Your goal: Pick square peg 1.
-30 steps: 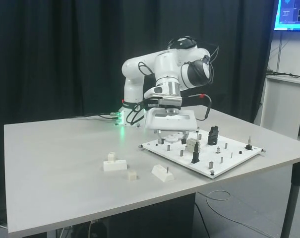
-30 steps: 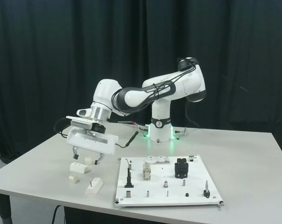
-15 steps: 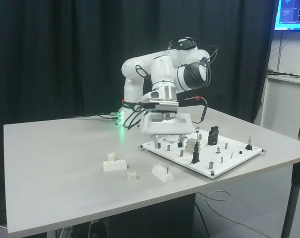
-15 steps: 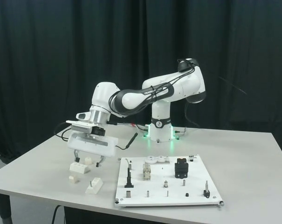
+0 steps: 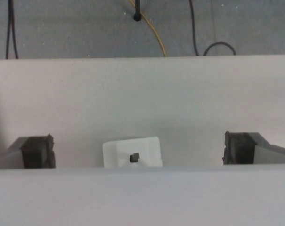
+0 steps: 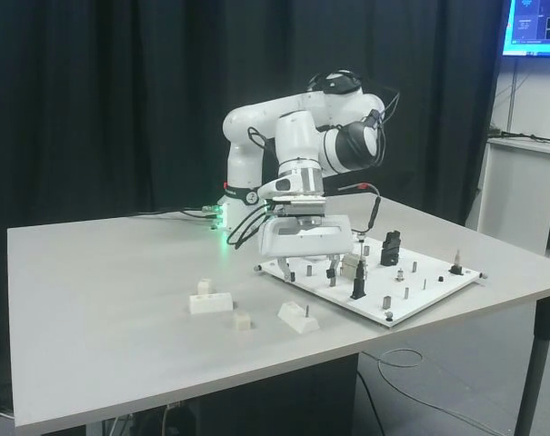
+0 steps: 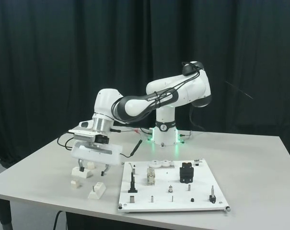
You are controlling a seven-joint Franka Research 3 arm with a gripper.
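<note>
grey table (image 6: 102,272) | white board (image 6: 438,291) | white blocks (image 6: 211,302)

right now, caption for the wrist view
Open tool above a small white block on the grey table.

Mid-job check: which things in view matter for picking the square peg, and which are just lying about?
Belongs to the job:
- claw, open
- dark peg, between the fingertips in the wrist view
- white block holding the peg

Lying about:
- long white block
- small white cube
- white board with its fittings
</note>
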